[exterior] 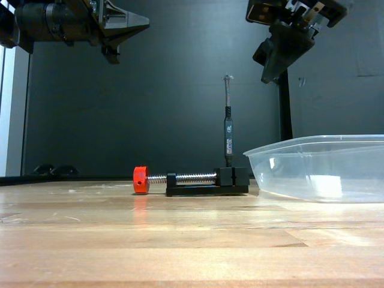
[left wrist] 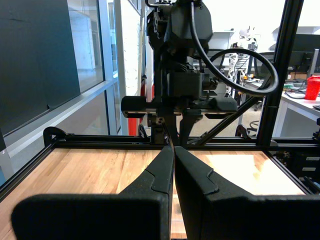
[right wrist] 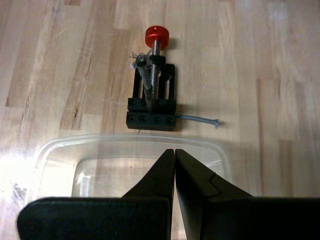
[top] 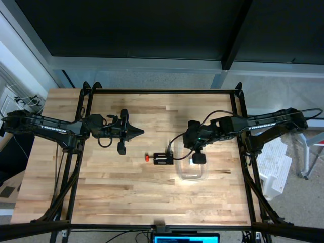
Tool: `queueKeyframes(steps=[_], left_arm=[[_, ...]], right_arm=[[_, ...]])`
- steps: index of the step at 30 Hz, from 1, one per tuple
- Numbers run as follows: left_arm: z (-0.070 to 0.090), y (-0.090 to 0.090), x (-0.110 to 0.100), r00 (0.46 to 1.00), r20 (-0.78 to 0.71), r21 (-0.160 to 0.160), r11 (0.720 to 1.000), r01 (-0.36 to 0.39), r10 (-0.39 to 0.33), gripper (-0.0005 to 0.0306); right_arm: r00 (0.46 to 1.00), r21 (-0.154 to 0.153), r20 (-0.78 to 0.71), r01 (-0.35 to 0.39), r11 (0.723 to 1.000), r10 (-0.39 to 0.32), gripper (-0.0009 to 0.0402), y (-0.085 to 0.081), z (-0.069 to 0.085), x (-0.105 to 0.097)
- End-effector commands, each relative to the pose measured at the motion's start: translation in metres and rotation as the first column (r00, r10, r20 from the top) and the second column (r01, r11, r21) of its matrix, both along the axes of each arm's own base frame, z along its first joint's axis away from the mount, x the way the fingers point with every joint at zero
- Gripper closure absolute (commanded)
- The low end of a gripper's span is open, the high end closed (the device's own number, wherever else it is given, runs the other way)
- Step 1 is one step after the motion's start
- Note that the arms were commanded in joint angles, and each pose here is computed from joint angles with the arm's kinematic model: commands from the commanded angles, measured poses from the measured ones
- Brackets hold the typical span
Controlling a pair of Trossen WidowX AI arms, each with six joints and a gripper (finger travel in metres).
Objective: Remove the USB-C connector from taskboard and place in the container
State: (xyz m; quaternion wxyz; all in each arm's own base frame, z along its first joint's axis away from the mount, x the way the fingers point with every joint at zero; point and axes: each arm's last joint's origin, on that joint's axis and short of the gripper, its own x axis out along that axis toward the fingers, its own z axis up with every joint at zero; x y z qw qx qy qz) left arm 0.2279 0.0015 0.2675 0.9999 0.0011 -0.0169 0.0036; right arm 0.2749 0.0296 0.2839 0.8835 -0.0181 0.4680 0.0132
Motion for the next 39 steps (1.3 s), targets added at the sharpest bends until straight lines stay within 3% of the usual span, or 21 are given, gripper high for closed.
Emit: queueKeyframes(steps=[1,5,17,29,39], left_arm=[[0.0,0.0,0.0,1.0,0.0,0.0,1.0,0.0,0.0,0.03],[0.0,0.0,0.0,1.0,0.0,0.0,1.0,0.0,0.0,0.03],[0.0,0.0,0.0,1.0,0.0,0.0,1.0,0.0,0.0,0.03],[0.0,0.0,0.0,1.0,0.0,0.0,1.0,0.0,0.0,0.03],[0.0,0.0,0.0,1.0,0.001,0.0,1.0,0.0,0.0,0.03]], right_arm=[[0.999,0.006,-0.047,0.022,1.0,-0.022,0.0388,0.002,-0.003,0.006],[0.995,-0.014,-0.087,0.046,0.999,-0.047,0.0358,0.004,-0.008,0.014],[0.991,-0.008,-0.125,0.05,0.999,-0.05,0.0262,0.014,-0.015,0.044],[0.984,-0.021,-0.176,0.036,0.999,-0.039,0.0248,0.019,-0.023,0.072],[0.98,-0.029,-0.196,0.022,0.999,-0.027,0.0247,0.022,-0.036,0.083]])
